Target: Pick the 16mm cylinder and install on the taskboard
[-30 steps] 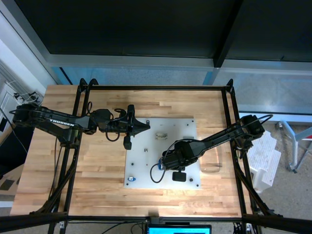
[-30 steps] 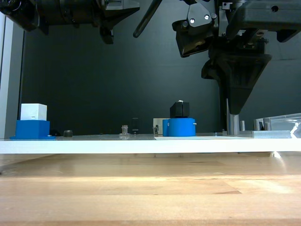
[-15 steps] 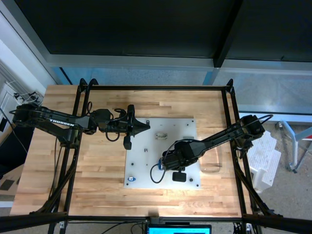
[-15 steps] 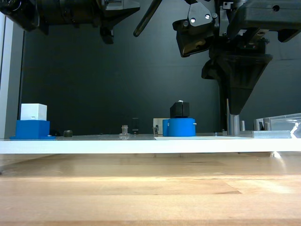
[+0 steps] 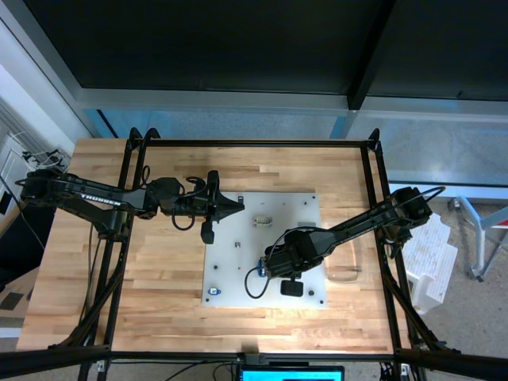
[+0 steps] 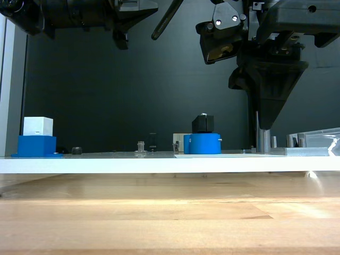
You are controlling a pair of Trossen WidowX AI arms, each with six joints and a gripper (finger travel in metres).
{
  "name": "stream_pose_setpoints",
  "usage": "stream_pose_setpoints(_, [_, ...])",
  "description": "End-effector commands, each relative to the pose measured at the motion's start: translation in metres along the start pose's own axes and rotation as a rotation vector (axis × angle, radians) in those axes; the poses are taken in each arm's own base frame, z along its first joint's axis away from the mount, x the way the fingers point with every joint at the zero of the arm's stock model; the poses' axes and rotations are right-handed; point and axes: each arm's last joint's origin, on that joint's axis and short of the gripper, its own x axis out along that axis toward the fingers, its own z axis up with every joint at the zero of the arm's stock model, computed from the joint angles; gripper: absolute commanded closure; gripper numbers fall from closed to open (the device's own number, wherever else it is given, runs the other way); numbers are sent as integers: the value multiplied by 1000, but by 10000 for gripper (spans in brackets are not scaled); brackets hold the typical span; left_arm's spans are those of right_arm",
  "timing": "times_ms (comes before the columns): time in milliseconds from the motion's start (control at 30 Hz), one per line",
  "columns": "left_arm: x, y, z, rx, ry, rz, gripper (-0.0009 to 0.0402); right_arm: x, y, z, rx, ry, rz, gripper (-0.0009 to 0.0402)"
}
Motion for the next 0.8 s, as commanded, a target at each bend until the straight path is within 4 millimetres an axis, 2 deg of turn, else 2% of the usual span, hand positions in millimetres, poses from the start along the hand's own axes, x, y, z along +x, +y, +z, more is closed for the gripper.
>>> stream_pose_setpoints(33, [0,0,0,0,0,0,393,1,0,-1,4,5,-1,381])
stream_pose_setpoints(800, [0,0,0,0,0,0,393,0,2,-3,7,27,8,381])
